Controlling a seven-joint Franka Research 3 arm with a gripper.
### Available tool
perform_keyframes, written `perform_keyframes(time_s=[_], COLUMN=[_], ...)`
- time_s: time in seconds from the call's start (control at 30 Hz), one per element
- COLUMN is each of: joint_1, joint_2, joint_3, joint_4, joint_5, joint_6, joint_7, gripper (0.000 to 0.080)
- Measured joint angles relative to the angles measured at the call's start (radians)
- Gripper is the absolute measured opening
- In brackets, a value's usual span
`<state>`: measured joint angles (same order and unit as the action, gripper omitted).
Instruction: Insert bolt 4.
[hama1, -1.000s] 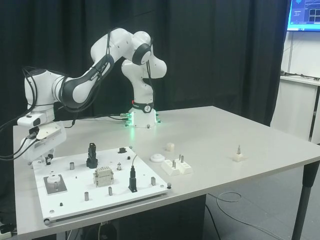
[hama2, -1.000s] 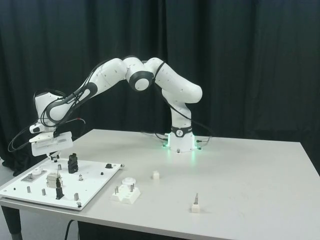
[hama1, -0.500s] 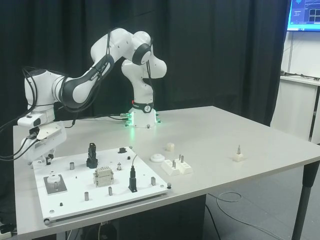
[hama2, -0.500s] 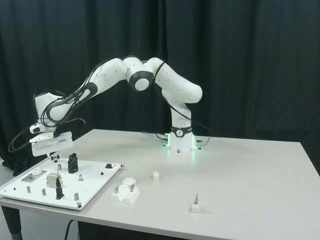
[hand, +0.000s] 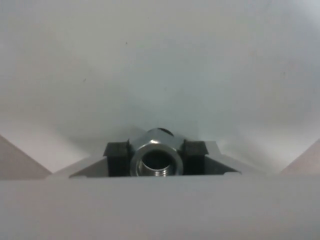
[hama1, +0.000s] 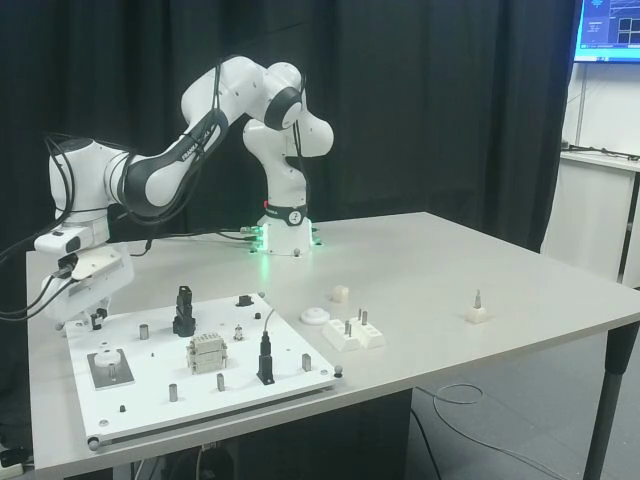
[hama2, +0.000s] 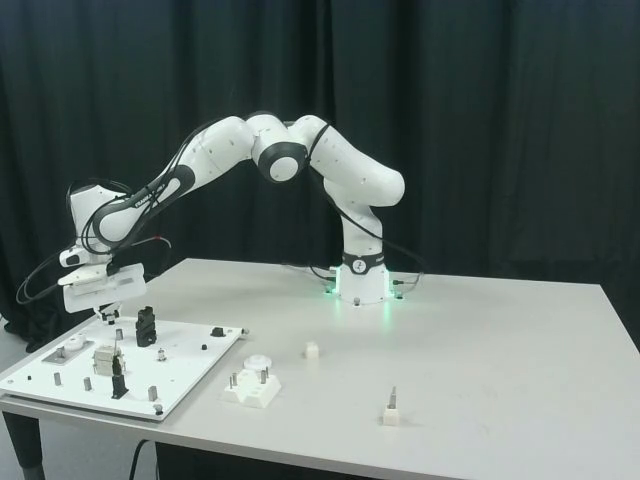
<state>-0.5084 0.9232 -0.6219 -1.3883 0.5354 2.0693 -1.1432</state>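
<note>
Your gripper (hand: 156, 162) pinches the bolt (hand: 156, 159) between black pads (hand: 116, 157). The bolt's long axis runs along the camera's line of sight, hollow threaded end facing you. It hangs over the white board (hama1: 200, 365), far corner, 10 o'clock. No readable writing.

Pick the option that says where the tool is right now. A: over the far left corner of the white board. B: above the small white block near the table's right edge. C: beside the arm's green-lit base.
A: in both room views the tool hangs over the far left corner of the white board, away from the base.
</note>
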Motion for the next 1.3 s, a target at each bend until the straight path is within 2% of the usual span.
perform_keyframes(time_s=[0.4, 0.97, 1.3], joint_1=[0.000, -0.001, -0.003], joint_2=[0.000, -0.002, -0.004], joint_3=[0.000, -0.002, -0.008], joint_4=[-0.001, -0.005, -0.015], joint_5=[0.003, 0.025, 0.063], joint_6=[-0.001, -0.001, 0.002], joint_7=[0.172, 0.537, 0.766], gripper=[0.0224, 0.0224, 0.0224])
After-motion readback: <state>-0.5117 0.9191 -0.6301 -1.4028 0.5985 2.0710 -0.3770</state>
